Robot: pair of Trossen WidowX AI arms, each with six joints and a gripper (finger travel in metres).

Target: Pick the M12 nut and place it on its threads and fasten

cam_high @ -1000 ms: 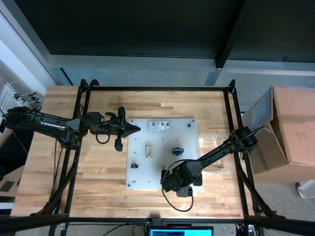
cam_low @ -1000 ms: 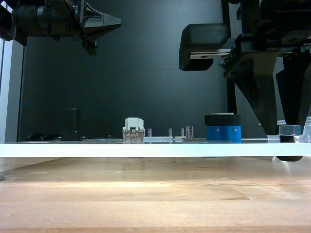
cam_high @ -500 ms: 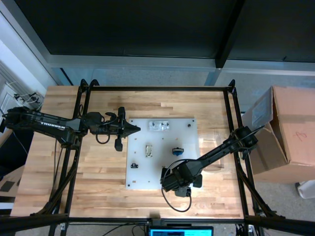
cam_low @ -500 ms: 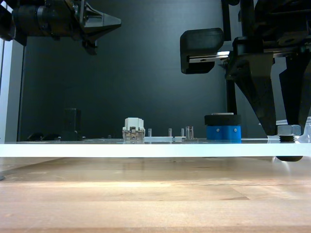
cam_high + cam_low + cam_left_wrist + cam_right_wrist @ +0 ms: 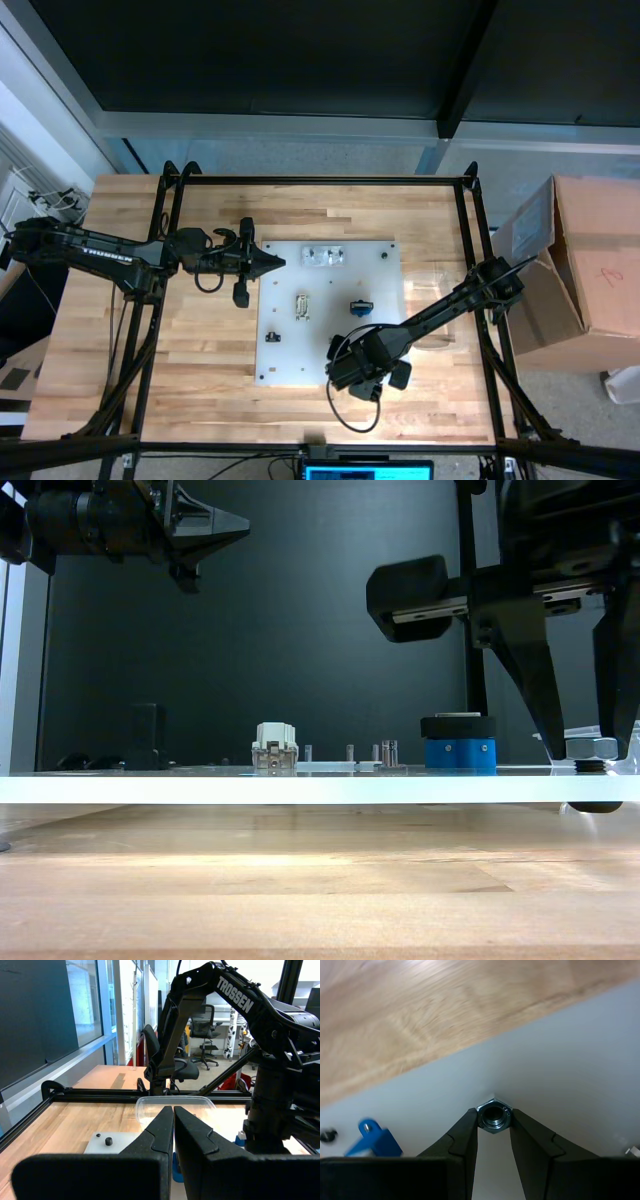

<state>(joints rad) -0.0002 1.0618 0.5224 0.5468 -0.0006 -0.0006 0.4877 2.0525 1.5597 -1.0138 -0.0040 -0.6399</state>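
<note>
- The right gripper (image 5: 494,1121) points straight down, its fingertips pinching the M12 nut (image 5: 494,1117) by opposite flats.
- The nut sits at the very ends of those fingertips, on its stud (image 5: 592,765). Ribs show beneath it, so I judge it is not run fully down.
- The nut's bore stands upright, in line with the gripper's long axis.
- The left gripper (image 5: 173,1110), fingers pressed together, hangs high and well apart from the nut. The right arm is nearer.

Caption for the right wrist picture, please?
Right gripper shut on the silver M12 nut atop its stud, over the white board; left gripper hovers at the board's far-left edge.
</note>
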